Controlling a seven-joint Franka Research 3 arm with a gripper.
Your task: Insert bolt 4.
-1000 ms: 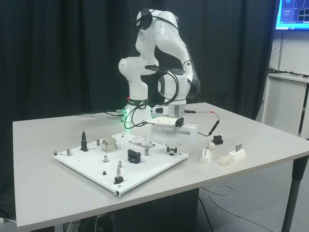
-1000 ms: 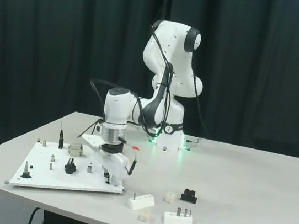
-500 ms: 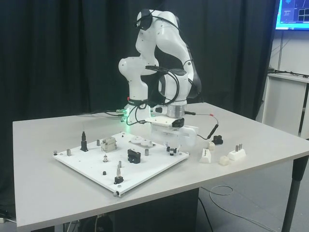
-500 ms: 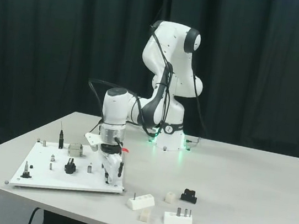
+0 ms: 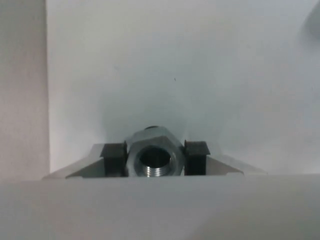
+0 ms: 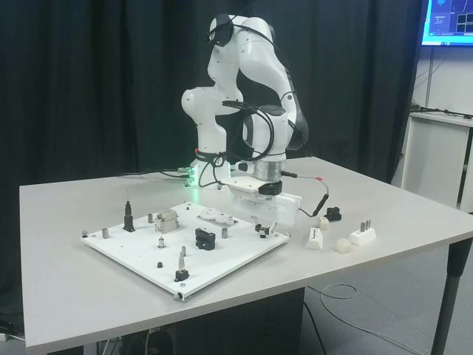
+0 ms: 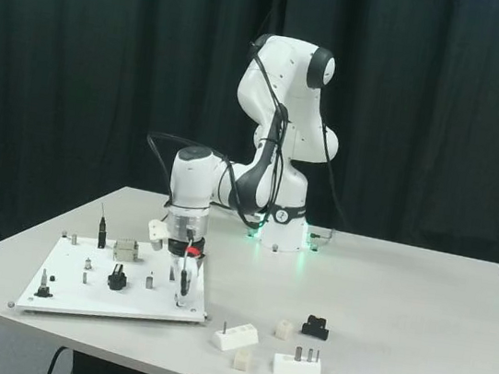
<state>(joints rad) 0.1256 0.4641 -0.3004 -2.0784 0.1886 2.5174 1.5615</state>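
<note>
In the wrist view a grey hex-headed bolt (image 5: 152, 160) with a threaded bore sits between two black finger pads (image 5: 114, 159), which press on its flats. Under it lies the white assembly board (image 5: 175, 75). My gripper (image 6: 260, 228) points straight down at the board's corner nearest the loose white blocks and is shut on the bolt (image 6: 261, 231). From the second room view the gripper (image 7: 180, 295) stands low over the same corner of the board (image 7: 76, 297), and the bolt itself is too small to make out there.
The board carries a black clamp (image 6: 205, 238), a black post (image 6: 128, 220), a grey box (image 6: 168, 220) and several small pins. Off the board lie white blocks (image 6: 315, 238) (image 6: 363, 235) and a black piece (image 6: 333, 213). A cable (image 6: 319, 194) hangs from the hand.
The hand has turned about its vertical axis over the same corner of the board, its wide body swinging round. The fingers stay on the bolt.
</note>
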